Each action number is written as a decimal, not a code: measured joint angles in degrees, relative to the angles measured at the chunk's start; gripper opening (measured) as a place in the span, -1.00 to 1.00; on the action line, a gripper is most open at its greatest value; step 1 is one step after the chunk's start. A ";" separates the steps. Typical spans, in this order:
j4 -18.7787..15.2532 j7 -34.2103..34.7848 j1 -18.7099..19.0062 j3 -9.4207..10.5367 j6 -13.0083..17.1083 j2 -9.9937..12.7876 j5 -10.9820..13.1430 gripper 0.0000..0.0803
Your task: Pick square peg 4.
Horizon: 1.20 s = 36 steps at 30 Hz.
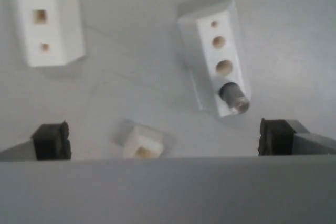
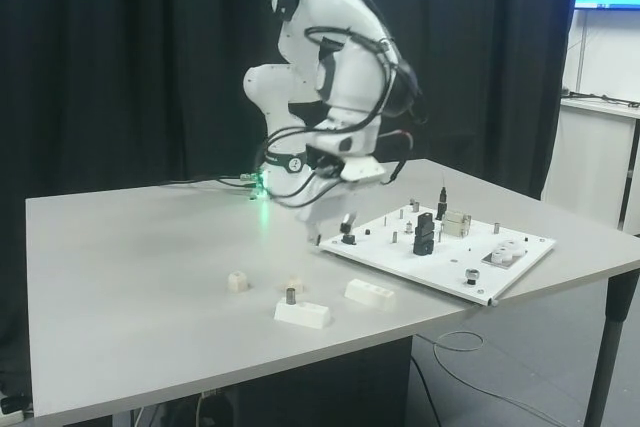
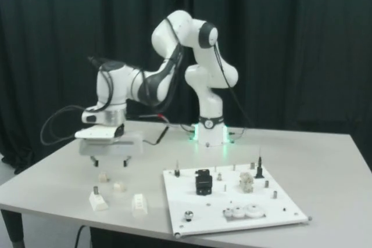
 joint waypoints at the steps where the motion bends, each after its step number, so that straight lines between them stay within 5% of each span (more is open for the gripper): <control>1: 0.53 -0.62 -0.51 0.00 0.07 0.70 0.65 0.99; 22: 9.81 -8.18 -5.80 -1.46 0.08 11.96 7.67 0.99; 36: 11.45 -12.22 -6.35 -2.52 -0.21 15.47 11.16 0.99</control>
